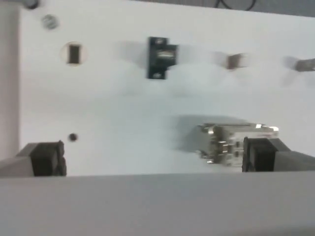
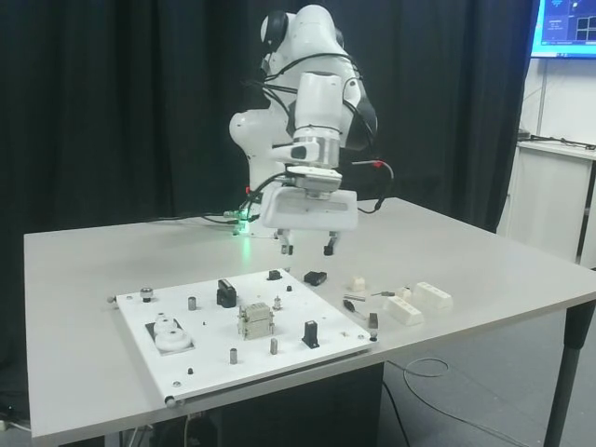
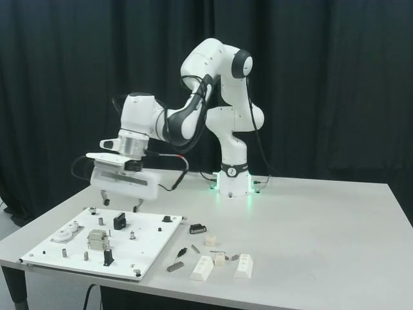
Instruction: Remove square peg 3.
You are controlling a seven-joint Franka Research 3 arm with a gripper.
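Gripper [image 2: 306, 248] hung open and empty above the far edge of the white board [image 2: 209, 372]. Small pegs [image 2: 274, 345] stood upright on the board, around 7 o'clock from the gripper in the first room view. Couldn't tell which was square peg 3. Likely a straight-down reach.

The open hand [image 3: 120, 203] hovers above the white board [image 3: 150, 248], empty.

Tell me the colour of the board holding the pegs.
White; the board shows best in the first room view.
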